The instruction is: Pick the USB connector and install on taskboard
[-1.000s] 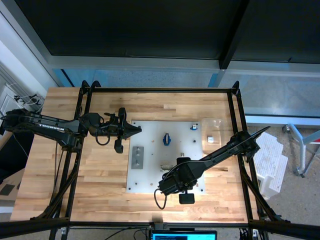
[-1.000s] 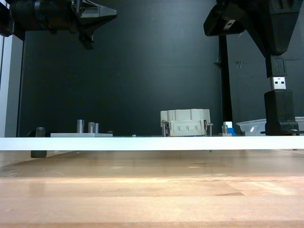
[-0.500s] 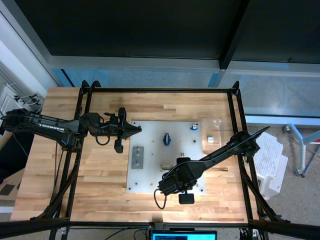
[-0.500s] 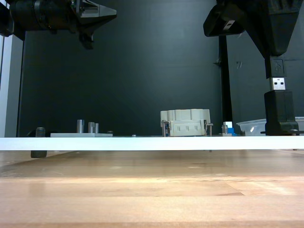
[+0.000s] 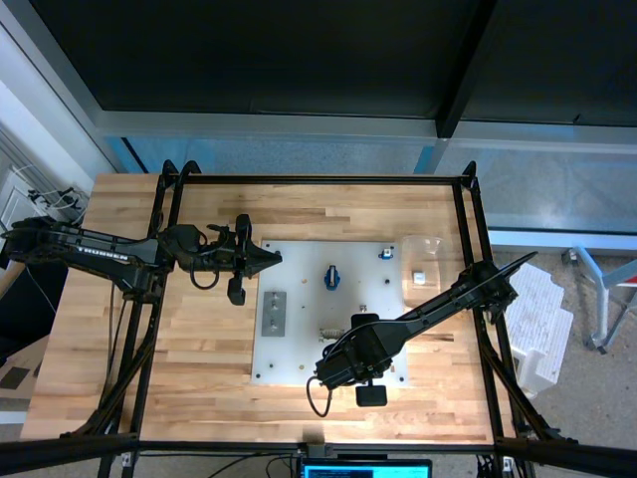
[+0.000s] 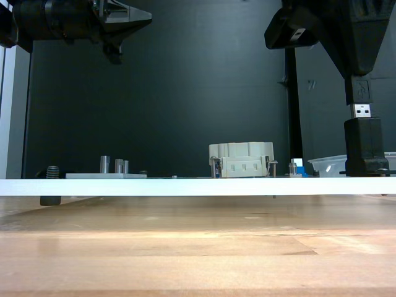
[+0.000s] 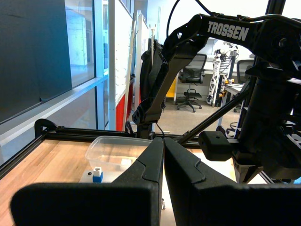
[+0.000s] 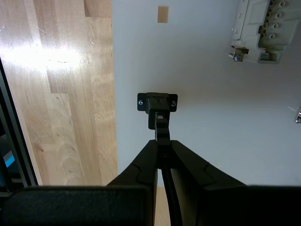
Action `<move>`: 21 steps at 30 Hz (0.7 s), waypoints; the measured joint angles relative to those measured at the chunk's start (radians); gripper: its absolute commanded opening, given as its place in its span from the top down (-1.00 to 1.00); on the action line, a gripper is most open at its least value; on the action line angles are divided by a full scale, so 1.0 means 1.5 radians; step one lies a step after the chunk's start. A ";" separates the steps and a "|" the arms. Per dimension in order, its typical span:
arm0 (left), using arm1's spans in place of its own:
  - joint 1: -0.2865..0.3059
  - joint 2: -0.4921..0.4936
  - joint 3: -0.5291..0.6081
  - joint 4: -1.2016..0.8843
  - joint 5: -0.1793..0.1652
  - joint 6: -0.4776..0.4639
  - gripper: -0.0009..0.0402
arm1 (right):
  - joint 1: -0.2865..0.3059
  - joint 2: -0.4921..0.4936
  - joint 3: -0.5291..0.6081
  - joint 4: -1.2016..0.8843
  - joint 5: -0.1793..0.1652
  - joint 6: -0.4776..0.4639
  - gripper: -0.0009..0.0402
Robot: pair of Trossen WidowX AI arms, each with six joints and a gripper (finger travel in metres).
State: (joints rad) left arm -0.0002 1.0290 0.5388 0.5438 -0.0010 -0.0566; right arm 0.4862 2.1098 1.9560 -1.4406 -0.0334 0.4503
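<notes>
The taskboard (image 5: 299, 299) is a white square plate on the wooden table. My right gripper (image 5: 328, 370) hangs over its near edge, shut on the black USB connector (image 8: 161, 126). The connector points straight down, and its metal plug (image 6: 362, 110) enters the top of the black socket block (image 6: 365, 145) on the board. In the right wrist view that socket (image 8: 157, 101) sits just beyond the fingertips. My left gripper (image 5: 271, 257) hovers high at the board's far-left corner, shut and holding nothing.
A grey block (image 5: 273, 314), a blue knob (image 5: 331, 277) and a beige connector housing (image 6: 242, 159) stand on the board. A clear plastic tub (image 5: 422, 261) sits at the board's far-right corner. Black frame rails border the table.
The right gripper has sunk slightly, pushing the USB plug a little deeper into the black socket. The left arm has not moved.
</notes>
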 measured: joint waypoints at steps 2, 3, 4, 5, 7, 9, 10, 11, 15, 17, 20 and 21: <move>0.000 0.000 0.000 0.000 0.000 0.000 0.96 | 0.000 0.000 -0.001 0.001 0.001 -0.001 0.96; 0.000 0.000 0.000 0.000 0.000 0.000 0.96 | 0.000 0.000 -0.001 0.002 0.002 -0.001 0.96; 0.000 0.000 0.000 0.000 0.000 0.000 0.96 | 0.000 0.000 -0.002 0.002 0.003 -0.002 0.96; 0.000 0.000 0.000 0.000 0.000 0.000 0.96 | 0.001 0.000 -0.002 0.003 0.004 -0.002 0.96; 0.000 0.000 0.000 0.000 0.000 0.000 0.96 | 0.001 0.001 -0.003 0.005 0.004 -0.003 0.96; 0.000 0.000 0.000 0.000 0.000 0.000 0.96 | 0.001 0.003 -0.003 0.006 0.004 -0.005 0.96; 0.000 0.000 0.000 0.000 0.000 0.000 0.96 | 0.001 0.004 -0.003 0.007 0.004 -0.006 0.96; 0.000 0.000 0.000 0.000 0.000 0.000 0.96 | 0.001 0.005 -0.003 0.008 0.004 -0.007 0.96; 0.000 0.000 0.000 0.000 0.000 0.000 0.96 | 0.002 0.007 -0.013 0.019 0.005 -0.008 0.96; 0.000 0.000 0.000 0.000 0.000 0.000 0.96 | 0.003 0.005 -0.027 0.032 0.003 -0.008 0.96; 0.000 0.000 0.000 0.000 0.000 0.000 0.96 | 0.003 0.002 -0.046 0.049 -0.006 -0.008 0.96; 0.000 0.000 0.000 0.000 0.000 0.000 0.96 | 0.003 0.002 -0.049 0.051 -0.008 -0.009 0.96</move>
State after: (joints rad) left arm -0.0002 1.0290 0.5388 0.5438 -0.0013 -0.0566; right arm 0.4904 2.1120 1.8828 -1.3640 -0.0456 0.4366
